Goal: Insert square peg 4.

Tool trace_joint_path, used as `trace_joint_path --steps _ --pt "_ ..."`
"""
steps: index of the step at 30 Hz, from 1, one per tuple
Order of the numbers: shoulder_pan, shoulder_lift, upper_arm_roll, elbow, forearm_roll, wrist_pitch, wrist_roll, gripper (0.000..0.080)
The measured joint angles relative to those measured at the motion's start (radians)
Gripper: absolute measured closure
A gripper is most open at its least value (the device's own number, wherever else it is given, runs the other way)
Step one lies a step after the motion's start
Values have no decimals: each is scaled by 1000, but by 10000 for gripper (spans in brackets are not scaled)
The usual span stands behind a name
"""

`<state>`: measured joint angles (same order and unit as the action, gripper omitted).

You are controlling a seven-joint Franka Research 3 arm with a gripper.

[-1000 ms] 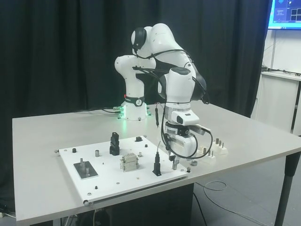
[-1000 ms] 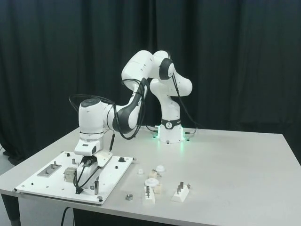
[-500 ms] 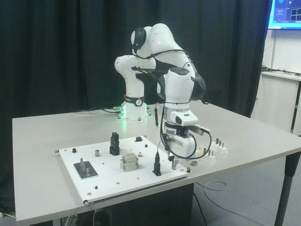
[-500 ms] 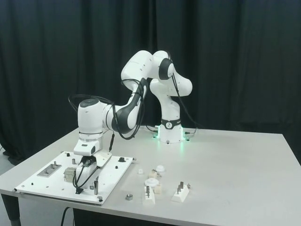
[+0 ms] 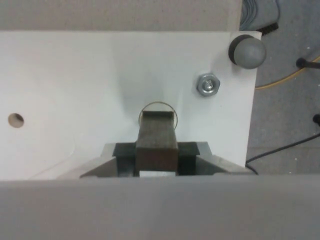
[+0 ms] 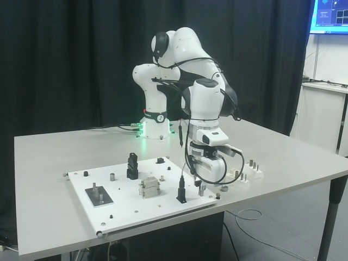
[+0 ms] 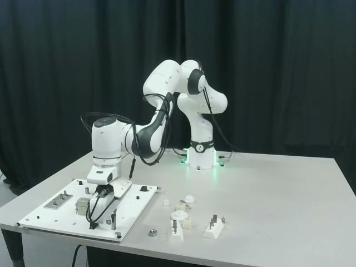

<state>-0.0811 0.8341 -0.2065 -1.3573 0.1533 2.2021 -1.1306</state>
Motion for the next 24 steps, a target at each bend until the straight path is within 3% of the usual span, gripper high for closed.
trace_joint_path --steps 24 --pt "-4 11 -2 6 33 0 1 649"
